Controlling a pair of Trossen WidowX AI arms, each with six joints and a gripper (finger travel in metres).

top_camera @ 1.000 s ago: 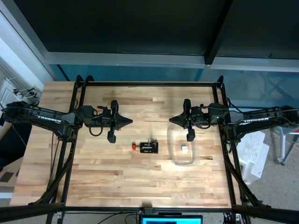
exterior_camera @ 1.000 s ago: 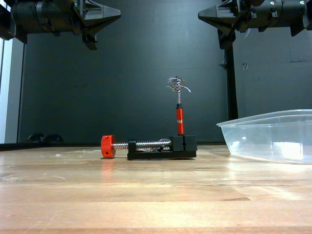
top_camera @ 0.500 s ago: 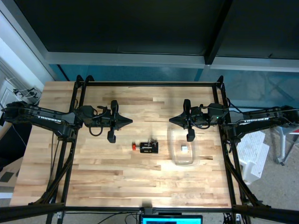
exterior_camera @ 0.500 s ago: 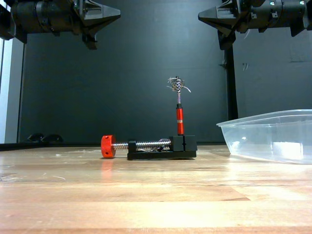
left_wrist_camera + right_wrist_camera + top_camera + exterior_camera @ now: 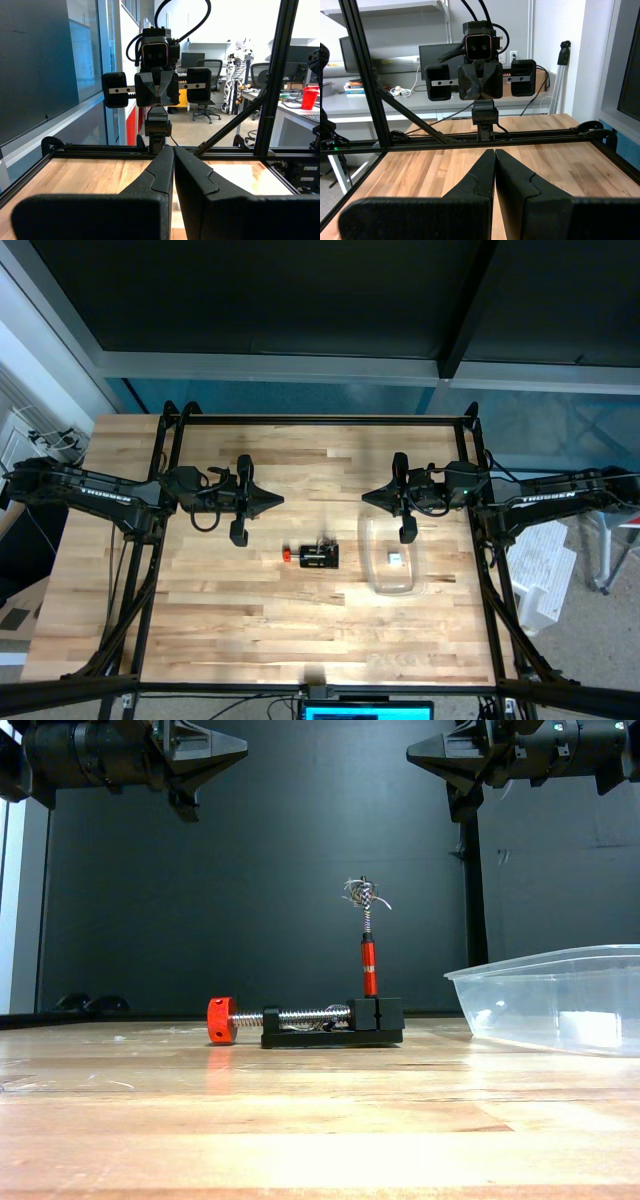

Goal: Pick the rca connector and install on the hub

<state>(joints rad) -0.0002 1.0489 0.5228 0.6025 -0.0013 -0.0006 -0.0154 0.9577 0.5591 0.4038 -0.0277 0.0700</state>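
From above, the hub [image 5: 320,558] is a small dark block near the middle of the table [image 5: 220,620], and what stands on it is only a speck. The low view makes it out: a thin red plug [image 5: 368,965] stands upright on the block's 3 o'clock end, with a springy silver neck and a tuft of frayed wire on top. The same view shows a threaded silver rod running along the hub to a red stub [image 5: 221,1020] at its 9 o'clock end.

The left gripper [image 5: 275,500] hangs high at 10 o'clock from the hub and the right gripper [image 5: 366,497] at 1 o'clock, both well apart from it. In the low view their bodies are cut off by the frame. Whether the fingers meet shows only from the wrists: the left gripper's fingers [image 5: 160,175] lie together with a hairline seam between them, holding nothing, and so do the right gripper's fingers [image 5: 481,177]. Each wrist view looks across bare wood at the other arm.

A clear tray [image 5: 368,560] lies at 3 o'clock from the hub, near it but not touching. From above, a small white piece [image 5: 396,558] lies inside; I cannot tell what it is. From table height it is only a pale blur through the tray wall.
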